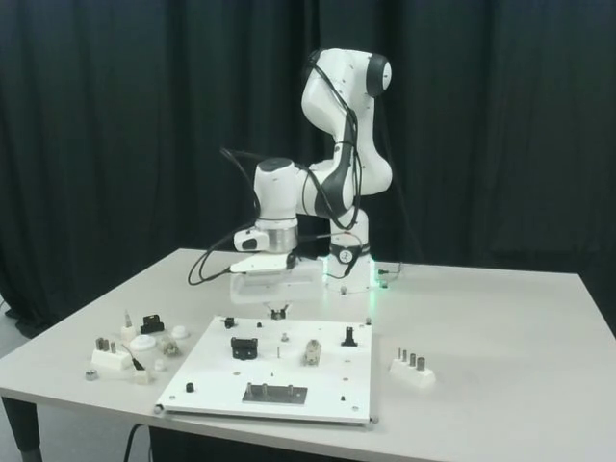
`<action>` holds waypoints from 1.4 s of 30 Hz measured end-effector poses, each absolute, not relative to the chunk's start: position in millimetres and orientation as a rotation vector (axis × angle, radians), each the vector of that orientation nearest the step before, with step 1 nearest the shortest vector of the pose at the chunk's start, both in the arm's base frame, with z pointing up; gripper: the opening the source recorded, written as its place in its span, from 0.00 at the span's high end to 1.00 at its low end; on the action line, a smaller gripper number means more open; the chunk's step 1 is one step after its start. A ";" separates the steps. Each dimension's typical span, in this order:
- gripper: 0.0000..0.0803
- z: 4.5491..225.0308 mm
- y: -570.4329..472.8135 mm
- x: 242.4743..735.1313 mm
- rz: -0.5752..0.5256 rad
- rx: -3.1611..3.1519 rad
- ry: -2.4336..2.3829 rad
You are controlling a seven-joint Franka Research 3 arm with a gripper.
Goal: Insert BNC.
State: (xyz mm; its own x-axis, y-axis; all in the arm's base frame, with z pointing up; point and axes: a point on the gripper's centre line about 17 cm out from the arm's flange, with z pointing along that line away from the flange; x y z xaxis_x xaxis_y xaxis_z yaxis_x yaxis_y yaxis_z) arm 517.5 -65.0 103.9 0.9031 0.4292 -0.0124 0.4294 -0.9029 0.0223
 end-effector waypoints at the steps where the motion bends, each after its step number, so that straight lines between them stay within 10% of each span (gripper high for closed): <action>1: 0.84 103.3 -64.9 516.6 -0.013 3.041 0.686; 42: 0.84 63.5 -66.3 455.1 -0.053 3.103 0.613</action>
